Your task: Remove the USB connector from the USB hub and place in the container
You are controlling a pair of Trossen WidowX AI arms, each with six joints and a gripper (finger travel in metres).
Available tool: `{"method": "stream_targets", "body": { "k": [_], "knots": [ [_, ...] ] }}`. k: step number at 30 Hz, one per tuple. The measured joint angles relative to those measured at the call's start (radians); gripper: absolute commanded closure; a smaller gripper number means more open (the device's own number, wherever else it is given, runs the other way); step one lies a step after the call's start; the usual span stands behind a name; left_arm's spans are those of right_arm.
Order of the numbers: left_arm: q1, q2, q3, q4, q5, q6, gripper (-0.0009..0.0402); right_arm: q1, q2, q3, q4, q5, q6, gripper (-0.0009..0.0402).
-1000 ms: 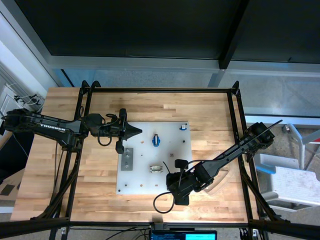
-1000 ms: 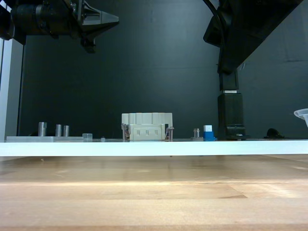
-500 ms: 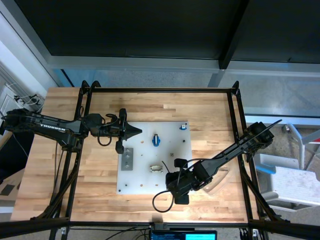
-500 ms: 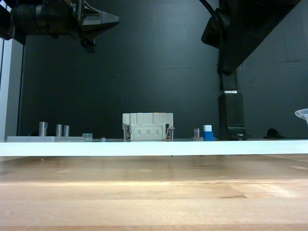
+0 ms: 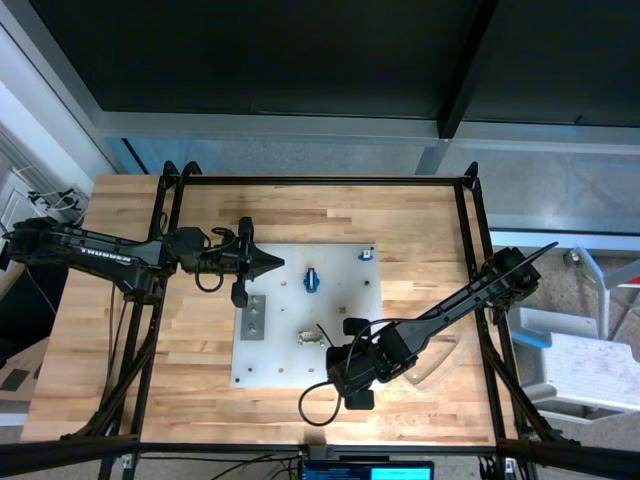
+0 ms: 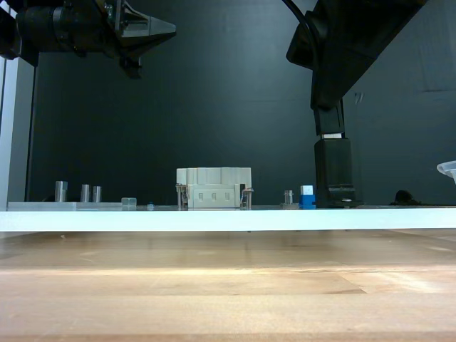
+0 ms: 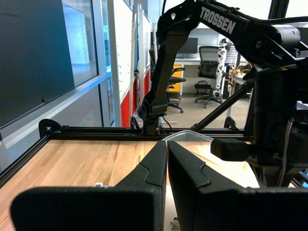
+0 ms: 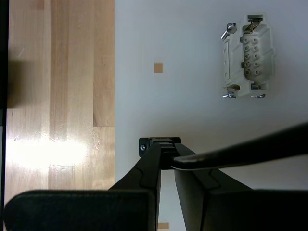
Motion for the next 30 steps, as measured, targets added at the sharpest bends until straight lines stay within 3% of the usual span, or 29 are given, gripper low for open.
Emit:
{"method": "stream_targets", "body": {
  "k": [11, 18, 30],
  "knots": [
    [0.0, 0.0, 0.0, 0.0, 0.0, 0.0, 0.0392, 0.03, -0.027, -0.036, 0.036, 0.041, 0.016, 0.0393],
    [0.0, 0.0, 0.0, 0.0, 0.0, 0.0, 0.0392, 0.06, -0.077, -0.098, 0.059, 0.091, 0.046, 0.0393],
    [0.0, 0.0, 0.0, 0.0, 0.0, 0.0, 0.0392, 0.084, -0.162, -0.204, 0.171, 0.112, 0.072, 0.0393]
  ]
}}
